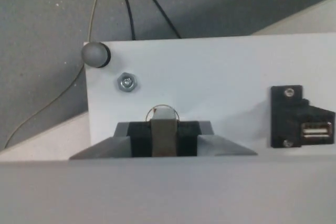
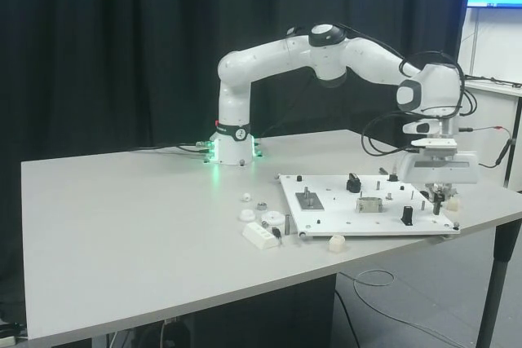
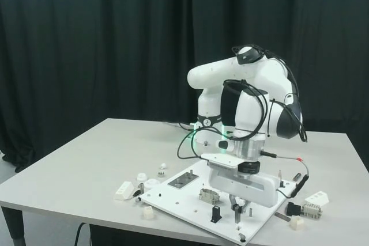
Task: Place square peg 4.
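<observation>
Here the claw [image 1: 165, 140] is clamped on the grey peg [image 1: 164, 135], holding it upright over the white board [image 1: 220, 82], at a round hole near the board's corner by the surface's edge. A nut [image 1: 127, 82] and a black socket [image 1: 301, 118] sit nearby.

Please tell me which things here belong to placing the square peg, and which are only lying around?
For the job:
- gripper, shut on the peg
- white board beneath it

Lying about:
- USB socket on the board
- white block on the table
- small white parts beside it
</observation>
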Motion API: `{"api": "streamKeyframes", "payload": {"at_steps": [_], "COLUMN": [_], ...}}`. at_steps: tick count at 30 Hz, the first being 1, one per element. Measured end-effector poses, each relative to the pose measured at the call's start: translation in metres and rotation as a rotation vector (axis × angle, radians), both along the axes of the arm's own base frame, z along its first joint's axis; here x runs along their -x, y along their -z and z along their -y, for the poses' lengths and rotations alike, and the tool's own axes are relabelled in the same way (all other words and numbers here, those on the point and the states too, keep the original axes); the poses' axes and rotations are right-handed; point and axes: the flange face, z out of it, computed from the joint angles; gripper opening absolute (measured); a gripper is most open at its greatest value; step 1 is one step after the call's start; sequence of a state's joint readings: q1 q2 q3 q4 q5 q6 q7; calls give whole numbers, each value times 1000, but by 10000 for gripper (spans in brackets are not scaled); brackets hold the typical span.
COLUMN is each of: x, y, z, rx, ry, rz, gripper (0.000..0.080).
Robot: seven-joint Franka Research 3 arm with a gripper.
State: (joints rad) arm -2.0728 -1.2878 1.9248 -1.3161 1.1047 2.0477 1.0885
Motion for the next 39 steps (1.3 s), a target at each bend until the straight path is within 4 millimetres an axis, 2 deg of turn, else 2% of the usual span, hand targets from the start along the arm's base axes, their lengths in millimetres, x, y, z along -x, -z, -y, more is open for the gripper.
{"api": "streamKeyframes", "payload": {"at_steps": [11,29,34,39], "x": [0,1,3,5], "y": [-11,-9,-4,-1], "z": [-1,-5,-12,-28], "rx": [6,20,9,-9], "ry": [-6,-103,-118,-141], "rz": [-16,-35,-42,-44], "gripper": [95,95,95,95]}}
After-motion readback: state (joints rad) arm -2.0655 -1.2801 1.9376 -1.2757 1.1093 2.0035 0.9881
